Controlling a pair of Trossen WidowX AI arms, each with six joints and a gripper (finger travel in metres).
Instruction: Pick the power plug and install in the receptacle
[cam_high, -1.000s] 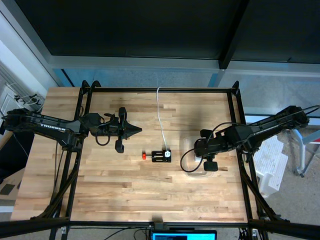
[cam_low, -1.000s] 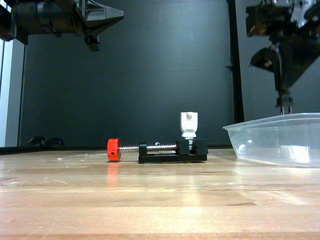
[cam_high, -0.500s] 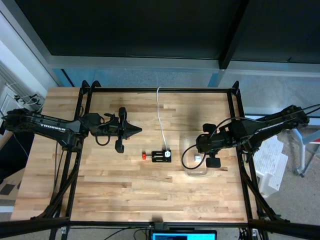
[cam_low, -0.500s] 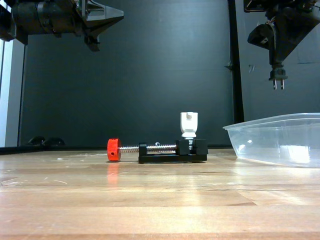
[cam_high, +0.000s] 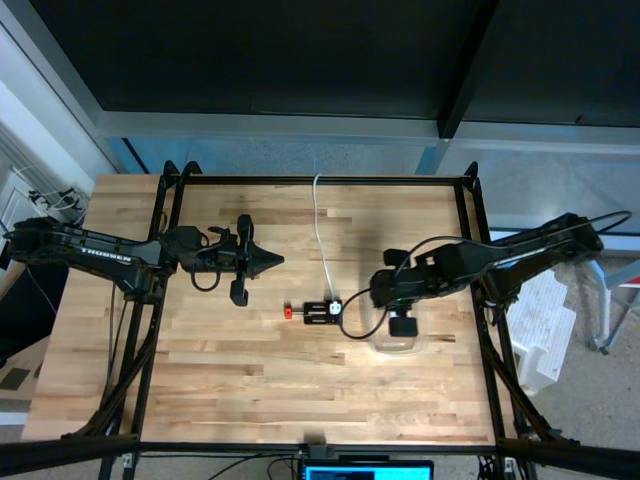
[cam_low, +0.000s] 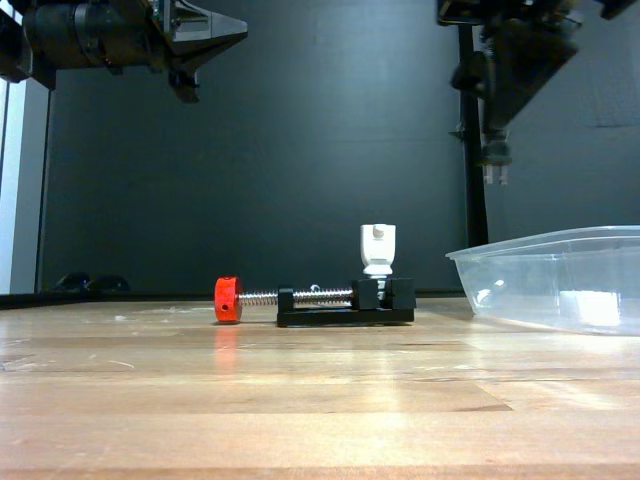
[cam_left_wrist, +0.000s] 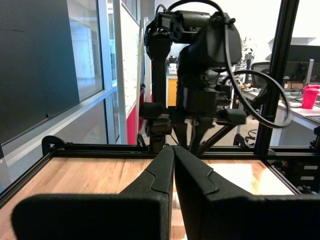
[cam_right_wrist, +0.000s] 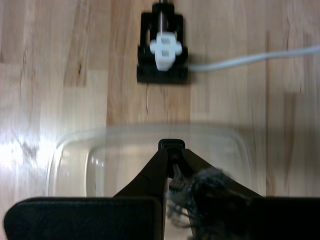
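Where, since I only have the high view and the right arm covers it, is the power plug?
Observer: The low view shows the power plug pinched in the right gripper, prongs pointing down, well above the table.
Operator: Is it over the receptacle?
Observer: No. In the low view it hangs off to the side of the receptacle, towards the clear tray.
Operator: And the left gripper?
Observer: The left wrist view shows the left gripper shut with nothing in it, raised over the table's left side.
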